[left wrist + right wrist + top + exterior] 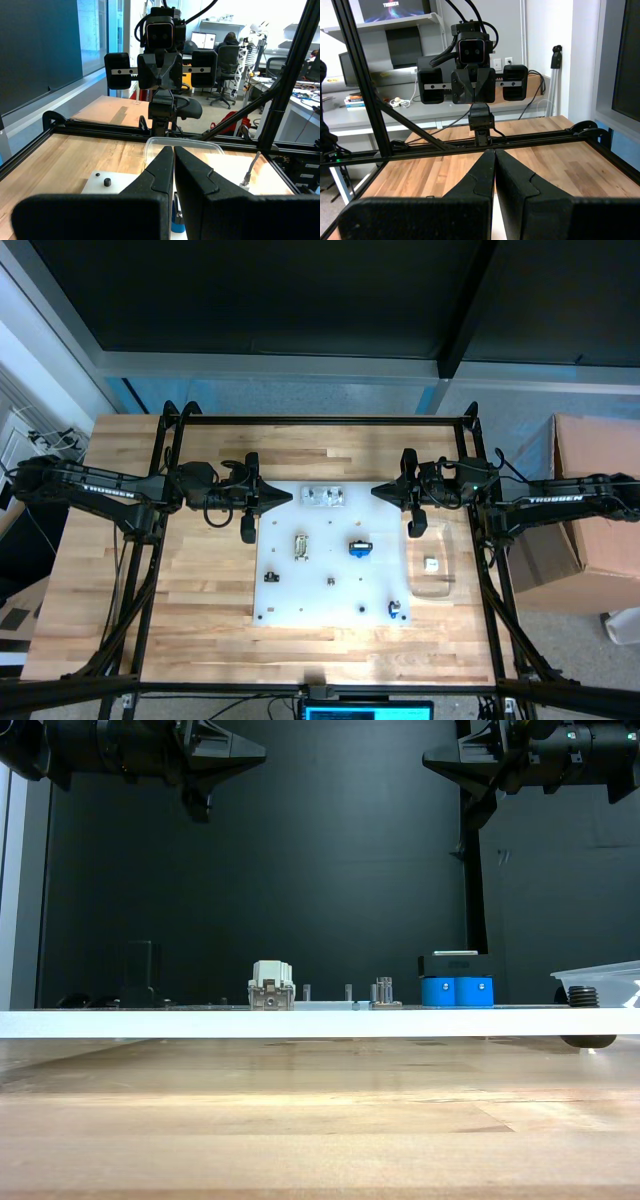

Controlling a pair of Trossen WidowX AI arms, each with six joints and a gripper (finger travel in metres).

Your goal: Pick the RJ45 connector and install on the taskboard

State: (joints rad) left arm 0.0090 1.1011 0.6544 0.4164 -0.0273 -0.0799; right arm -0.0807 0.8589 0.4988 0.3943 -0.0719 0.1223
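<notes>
High view: the left gripper hangs over the board's ten o'clock corner, and the right gripper over its one o'clock edge. At three o'clock, the block in the tray looks bare. The jack at five o'clock has something dark on top; I cannot tell whether that is the plug.

Low view: both grippers ride high, and nothing here settles where the plug is.

Left wrist view: the fingers are pressed together and empty. A grey cable stands up near the tray, its foot hidden.

Right wrist view: the fingers are together with nothing between them.

If the plug is only part-way in, the stiff cable could lever it out.
</notes>
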